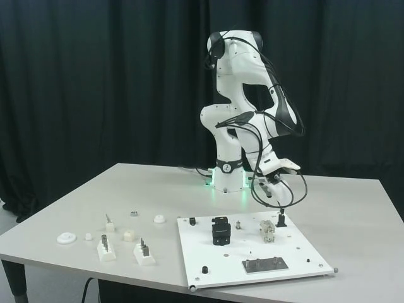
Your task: Insert USB.
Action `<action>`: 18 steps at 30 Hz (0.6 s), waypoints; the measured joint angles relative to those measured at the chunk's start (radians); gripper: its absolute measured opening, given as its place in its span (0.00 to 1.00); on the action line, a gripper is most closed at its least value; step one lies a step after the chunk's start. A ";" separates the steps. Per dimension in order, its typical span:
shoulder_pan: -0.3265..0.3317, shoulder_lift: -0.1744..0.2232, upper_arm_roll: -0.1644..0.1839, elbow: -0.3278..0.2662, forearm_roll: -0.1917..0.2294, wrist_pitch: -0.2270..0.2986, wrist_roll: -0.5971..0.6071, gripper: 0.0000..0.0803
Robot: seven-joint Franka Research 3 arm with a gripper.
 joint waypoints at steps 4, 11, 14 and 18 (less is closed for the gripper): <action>0.000 0.000 -0.001 -0.001 0.000 0.003 0.000 0.11; 0.000 0.000 -0.003 -0.006 -0.004 0.015 0.000 0.11; 0.000 0.000 -0.003 -0.009 -0.006 0.021 0.001 0.11; 0.001 0.000 -0.003 -0.009 -0.006 0.022 0.003 0.11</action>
